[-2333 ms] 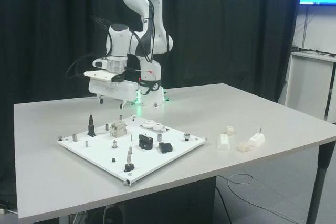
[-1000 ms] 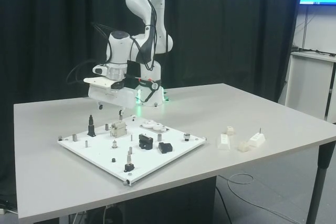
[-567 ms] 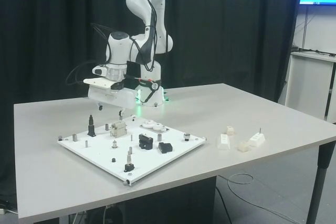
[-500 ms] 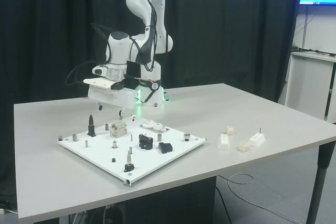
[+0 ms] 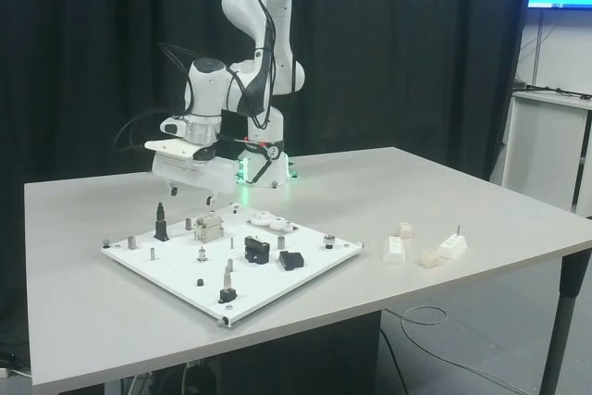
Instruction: Insert round peg 3.
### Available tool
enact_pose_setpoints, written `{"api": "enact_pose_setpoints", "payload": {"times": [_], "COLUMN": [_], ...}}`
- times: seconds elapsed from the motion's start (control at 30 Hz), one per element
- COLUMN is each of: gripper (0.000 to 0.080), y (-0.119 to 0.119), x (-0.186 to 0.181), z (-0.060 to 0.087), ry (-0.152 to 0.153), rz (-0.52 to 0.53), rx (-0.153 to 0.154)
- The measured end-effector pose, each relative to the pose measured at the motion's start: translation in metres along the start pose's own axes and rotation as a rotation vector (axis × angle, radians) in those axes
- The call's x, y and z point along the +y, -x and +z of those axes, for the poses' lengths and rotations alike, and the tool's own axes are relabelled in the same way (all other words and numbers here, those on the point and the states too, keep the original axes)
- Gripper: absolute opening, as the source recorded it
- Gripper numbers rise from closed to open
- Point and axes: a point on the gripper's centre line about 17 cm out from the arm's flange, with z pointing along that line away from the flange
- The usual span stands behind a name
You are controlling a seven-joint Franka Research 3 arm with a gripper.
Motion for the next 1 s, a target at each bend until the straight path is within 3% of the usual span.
{"api": "enact_pose_setpoints", "payload": {"times": [0.43,1.0], "gripper": [0.0800,0.0800], "y": [-0.008,-0.032], "x": [0.003,-0.006], "z": [0.002,-0.023], "ry": [0.010,-0.008], "rz": [0.006,-0.020], "rx": [0.019,0.079]}}
